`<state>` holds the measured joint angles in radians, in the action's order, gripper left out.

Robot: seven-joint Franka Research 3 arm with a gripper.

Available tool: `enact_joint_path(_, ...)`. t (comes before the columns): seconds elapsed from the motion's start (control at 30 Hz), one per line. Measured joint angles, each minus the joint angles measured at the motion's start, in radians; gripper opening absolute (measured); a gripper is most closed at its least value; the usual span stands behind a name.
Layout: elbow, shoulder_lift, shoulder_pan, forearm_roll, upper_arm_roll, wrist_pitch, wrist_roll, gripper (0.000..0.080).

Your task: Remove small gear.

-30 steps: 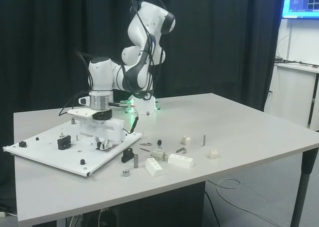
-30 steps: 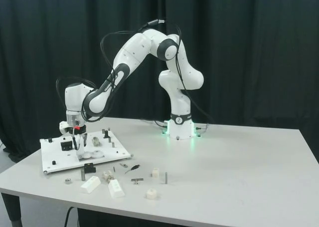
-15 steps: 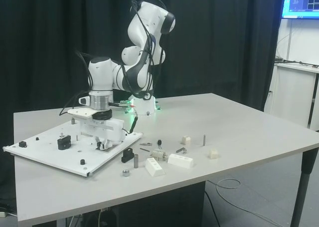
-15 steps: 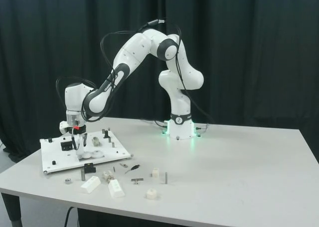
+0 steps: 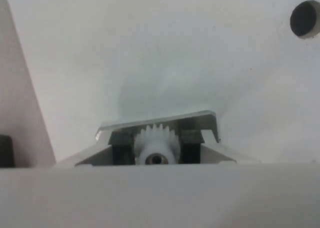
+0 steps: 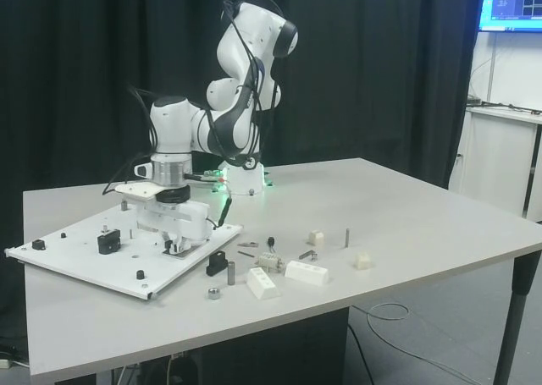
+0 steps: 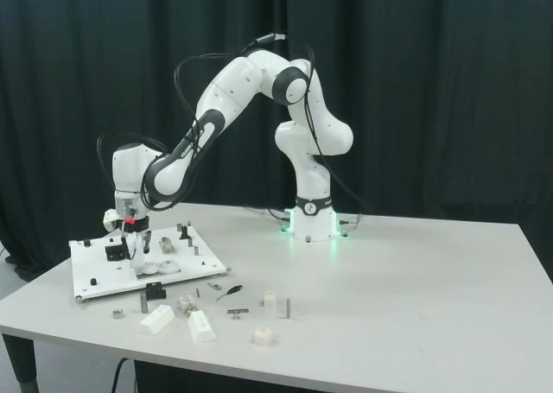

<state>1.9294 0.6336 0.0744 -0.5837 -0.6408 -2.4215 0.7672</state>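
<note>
My gripper [image 5: 156, 147] is closed on the small white gear [image 5: 156, 144], one black finger [image 5: 121, 147] touching each side. In the first room view, it hangs low over the white board [image 6: 76, 254] at the left of the grey table [image 6: 406, 216].

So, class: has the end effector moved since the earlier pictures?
Yes, slightly. In the second room view the end effector has risen a little above the white board, gripping the small gear.

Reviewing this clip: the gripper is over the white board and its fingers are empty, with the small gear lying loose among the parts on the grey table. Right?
Not quite. The gripper is over the white board, but the wrist view shows the small gear clamped between its fingers, not loose on the table.
</note>
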Motion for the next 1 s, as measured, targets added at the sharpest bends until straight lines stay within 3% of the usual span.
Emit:
enact_joint_path(0.23, 0.000, 0.000, 0.000, 0.000, 0.000, 0.000, -0.016, 0.0190)
enact_joint_path(0.5, 0.001, -0.001, 0.000, -0.001, -0.001, 0.000, 0.067, 0.0190)
enact_joint_path(0.83, 0.001, -0.002, -0.001, -0.001, -0.001, 0.002, -0.049, 0.0190)
enact_joint_path(1.0, 0.001, -0.003, 0.000, -0.005, -0.002, 0.003, -0.043, 0.0190)
